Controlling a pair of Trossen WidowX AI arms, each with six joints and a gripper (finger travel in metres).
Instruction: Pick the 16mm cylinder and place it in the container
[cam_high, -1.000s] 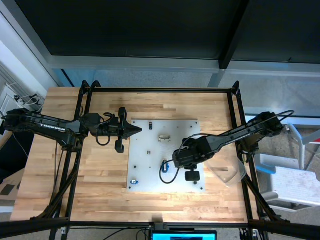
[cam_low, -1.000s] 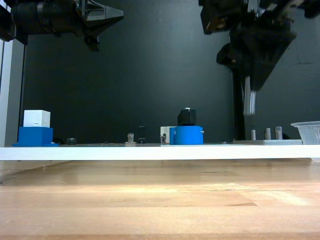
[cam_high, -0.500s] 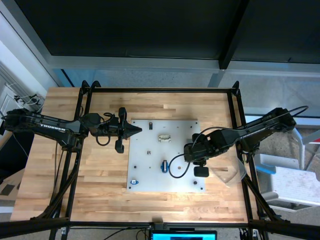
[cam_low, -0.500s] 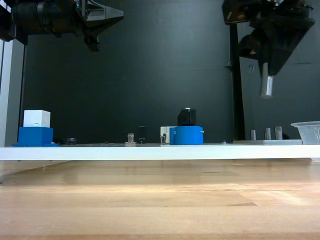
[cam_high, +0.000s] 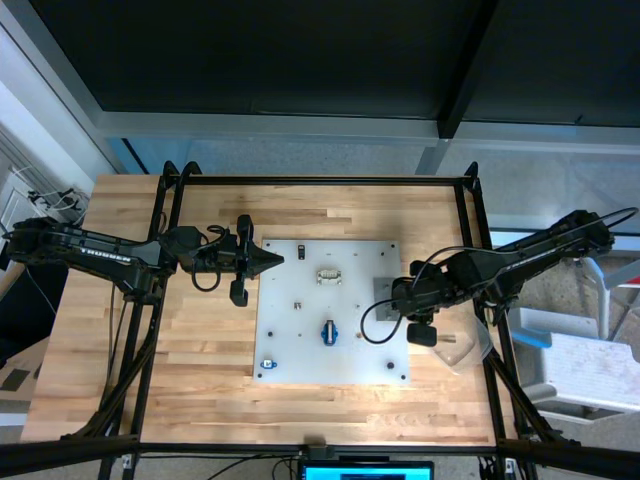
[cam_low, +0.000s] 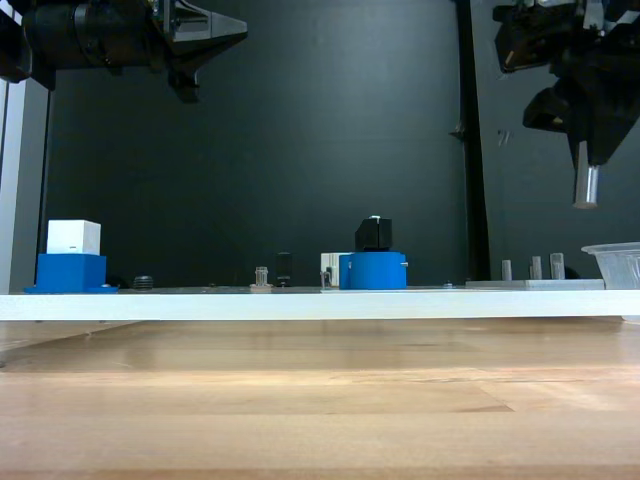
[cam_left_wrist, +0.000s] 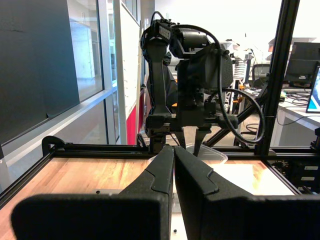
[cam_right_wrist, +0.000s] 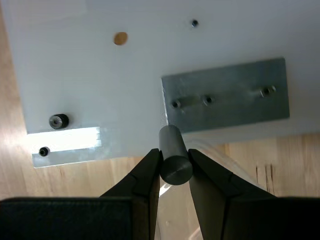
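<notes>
Container (cam_high: 460, 354) sits on the worktop (cam_high: 200, 400) just off the board's (cam_high: 300, 335) right edge, near side. 16mm cylinder (cam_low: 585, 187) hangs upright in the air about over the container's inner rim, pinched by its upper end in the right end effector (cam_right_wrist: 172, 159), jaws narrow on it. Risks: if released here it could clip the rim or bounce onto the grey block (cam_right_wrist: 227, 95). Short grip, so it could tilt out. Left end effector (cam_left_wrist: 173, 152) is parked over the board's far-left edge, fingers together.

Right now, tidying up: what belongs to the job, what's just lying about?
Job: short silver-grey metal cylinder, clamped in right gripper, aloft near clear rounded plastic tub.
Idle: blue round part; grey metal plate; left gripper, shut, parked high at left.
</notes>
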